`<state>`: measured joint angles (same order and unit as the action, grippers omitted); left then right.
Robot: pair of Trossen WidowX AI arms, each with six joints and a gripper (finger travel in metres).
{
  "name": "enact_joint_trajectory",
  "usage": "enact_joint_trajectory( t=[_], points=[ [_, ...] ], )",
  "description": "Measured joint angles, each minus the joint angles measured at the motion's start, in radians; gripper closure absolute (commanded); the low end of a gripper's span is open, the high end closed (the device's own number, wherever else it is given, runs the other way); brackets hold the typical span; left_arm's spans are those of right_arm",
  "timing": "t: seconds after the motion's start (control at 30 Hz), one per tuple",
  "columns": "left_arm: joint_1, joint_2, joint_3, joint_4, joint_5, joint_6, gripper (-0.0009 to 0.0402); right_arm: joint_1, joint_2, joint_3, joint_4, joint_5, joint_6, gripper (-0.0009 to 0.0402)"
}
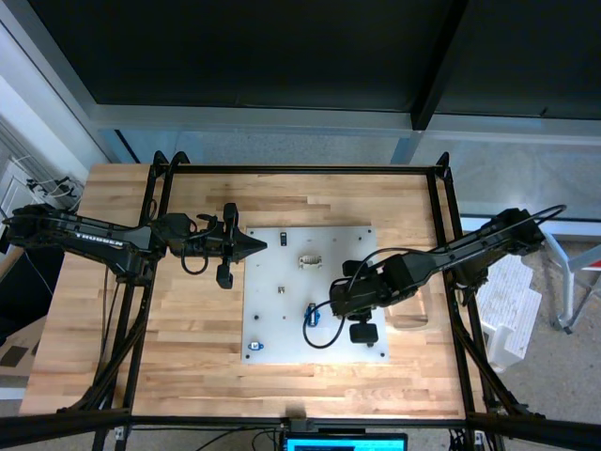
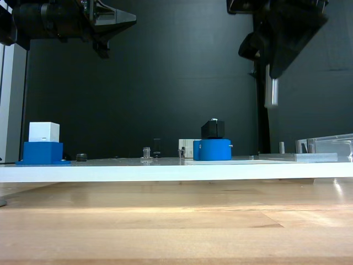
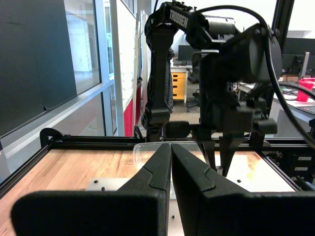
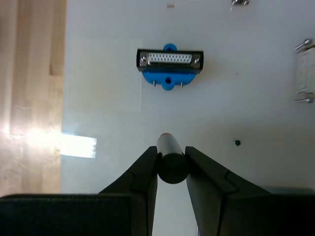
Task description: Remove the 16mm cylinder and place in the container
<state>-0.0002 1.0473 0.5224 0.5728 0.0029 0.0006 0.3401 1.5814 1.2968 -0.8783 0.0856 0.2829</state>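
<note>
High view: the right gripper [image 1: 355,303] hangs over the right half of the white board [image 1: 282,324]. The container [image 1: 420,319] sits on the wood just beside the board's right edge, partly under that same arm. So the tub lies to the right of the pincer, toward the right arm's own base, and the right arm is much the nearer. The left gripper [image 1: 246,244] is parked at the board's left edge, well apart from both. What the right one carries is hidden beneath its wrist. Count: two arms, one board, one tub.

Low view: the 16mm cylinder [image 2: 269,85] shows as one grey peg hanging from the right fingers, its long axis upright, well clear above the board. The tub's clear wall appears low at the far right, lower than the peg and off to its side. One blue-and-black fitting [image 2: 212,146] and one blue base with a white cube [image 2: 43,144] stand on the board.

Left wrist view: the left fingers are pressed together on nothing and aimed across the table at the right arm. One tub shows beyond them.

Right wrist view: the jaws are clamped on the peg's sides, with its end pointing down at the board. One blue connector [image 4: 170,64] lies beyond it. No tub shows here, so I judge a sideways carry is needed before lowering
</note>
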Motion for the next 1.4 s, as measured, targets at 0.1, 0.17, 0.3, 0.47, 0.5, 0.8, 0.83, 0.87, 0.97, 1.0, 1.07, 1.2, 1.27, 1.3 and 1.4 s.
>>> enact_joint_trajectory(
  t=[0.1,0.17,0.3,0.47,0.5,0.8,0.83,0.87,0.97,1.0,1.07,1.2,1.27,1.3,1.4],
  points=[
    [0.0,0.0,0.0,0.0,0.0,0.0,0.0393,0.0,-0.027,0.0,0.0,0.0,0.0,0.0393],
    [0.0,0.0,0.0,0.0,0.0,0.0,0.0393,0.0,-0.042,0.0,-0.001,0.0,0.0,0.0393],
    [0.0,0.0,0.0,0.0,0.0,0.0,0.0393,0.0,-0.057,0.0,-0.001,0.001,-0.001,0.0393],
    [0.0,0.0,0.0,0.0,0.0,0.0,0.0393,0.0,-0.058,0.0,-0.001,0.001,-0.003,0.0393],
    [0.0,0.0,0.0,0.0,0.0,0.0,0.0393,0.0,-0.058,0.0,-0.001,0.001,-0.003,0.0393],
    [0.0,0.0,0.0,0.0,0.0,0.0,0.0393,0.0,-0.058,0.0,-0.001,0.001,-0.003,0.0393],
    [0.0,0.0,0.0,0.0,0.0,0.0,0.0393,0.0,-0.058,-0.001,0.0,0.001,-0.003,0.0393],
    [0.0,0.0,0.0,0.0,0.0,0.0,0.0393,0.0,-0.058,-0.004,0.0,0.001,-0.003,0.0393],
    [0.0,0.0,0.0,0.0,0.0,0.0,0.0393,0.0,-0.058,-0.018,-0.001,0.001,0.0,0.0393],
    [0.0,0.0,0.0,0.0,0.0,0.0,0.0393,0.0,-0.058,-0.023,-0.001,0.001,0.002,0.0393],
    [0.0,0.0,0.0,0.0,0.0,0.0,0.0393,0.0,-0.059,-0.031,-0.001,0.001,0.019,0.0393],
    [0.0,0.0,0.0,0.0,0.0,0.0,0.0393,0.0,-0.081,-0.06,0.001,0.001,0.047,0.0393],
    [0.0,0.0,0.0,0.0,0.0,0.0,0.0393,0.0,-0.105,-0.086,-0.001,0.003,0.068,0.0393],
    [0.0,0.0,0.0,0.0,0.0,0.0,0.0393,0.0,-0.117,-0.099,-0.001,0.007,0.078,0.0393],
    [0.0,0.0,0.0,0.0,0.0,0.0,0.0393,0.001,-0.156,-0.135,0.0,0.028,0.1,0.0393]
  ],
)
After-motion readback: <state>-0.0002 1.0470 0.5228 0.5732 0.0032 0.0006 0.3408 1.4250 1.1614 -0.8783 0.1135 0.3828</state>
